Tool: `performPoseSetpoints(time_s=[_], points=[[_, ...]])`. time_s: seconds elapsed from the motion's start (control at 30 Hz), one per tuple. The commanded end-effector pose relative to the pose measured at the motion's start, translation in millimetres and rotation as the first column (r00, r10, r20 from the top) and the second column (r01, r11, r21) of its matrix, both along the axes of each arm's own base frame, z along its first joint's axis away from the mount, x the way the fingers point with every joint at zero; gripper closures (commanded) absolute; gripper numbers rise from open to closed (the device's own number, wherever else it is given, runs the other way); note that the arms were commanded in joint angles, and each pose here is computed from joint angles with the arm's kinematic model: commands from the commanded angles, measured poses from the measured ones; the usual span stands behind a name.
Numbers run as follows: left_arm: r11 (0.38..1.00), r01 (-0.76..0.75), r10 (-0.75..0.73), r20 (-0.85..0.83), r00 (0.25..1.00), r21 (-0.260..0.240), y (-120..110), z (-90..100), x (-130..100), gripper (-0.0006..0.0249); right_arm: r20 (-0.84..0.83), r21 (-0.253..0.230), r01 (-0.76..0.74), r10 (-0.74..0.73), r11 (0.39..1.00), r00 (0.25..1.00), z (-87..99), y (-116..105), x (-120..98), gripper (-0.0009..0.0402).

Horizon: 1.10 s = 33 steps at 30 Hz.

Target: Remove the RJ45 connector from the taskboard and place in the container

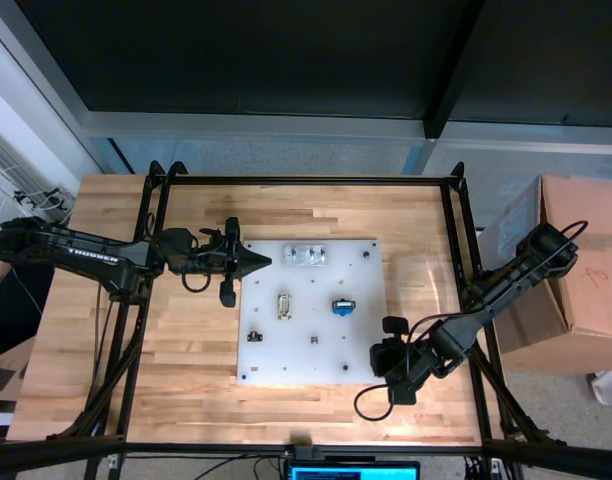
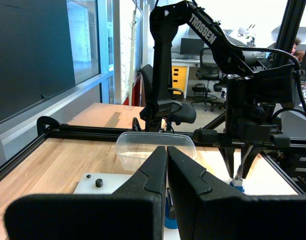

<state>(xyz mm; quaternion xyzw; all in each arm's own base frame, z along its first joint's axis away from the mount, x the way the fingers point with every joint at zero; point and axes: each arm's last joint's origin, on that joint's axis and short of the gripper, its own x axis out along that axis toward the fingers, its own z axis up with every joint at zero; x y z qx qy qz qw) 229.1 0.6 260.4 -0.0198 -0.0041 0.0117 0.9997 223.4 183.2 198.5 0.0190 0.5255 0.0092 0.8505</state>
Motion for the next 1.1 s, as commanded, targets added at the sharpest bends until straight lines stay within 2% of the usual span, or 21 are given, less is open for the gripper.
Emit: performPoseSetpoints(time_s=[0.03,0.27,0.73,1.1], points=[[1.000,0.000,0.000,0.001,1.000,0.000,0.0,0.2,0.0,0.0243,0.000,0.001,-0.001,0.001,1.000,1.000,0.3,0.1,-0.1,0.0331],[1.000,0.000,0.000,0.001,1.000,0.000,0.1,0.2,0.0,0.0243,0.002,0.002,0.001,-0.001,1.000,1.000,0.5,0.1,0.1,0.0397],[1.000,0.000,0.000,0.001,1.000,0.000,0.1,0.2,0.0,0.0243,0.012,0.011,0.000,-0.001,1.000,1.000,4.6,0.2,0.1,0.0393],[1.000,0.000,0.000,0.001,1.000,0.000,0.0,0.2,0.0,0.0243,0.038,-0.005,0.005,-0.005,1.000,0.999,25.4,-3.2,-0.5,0.0393]])
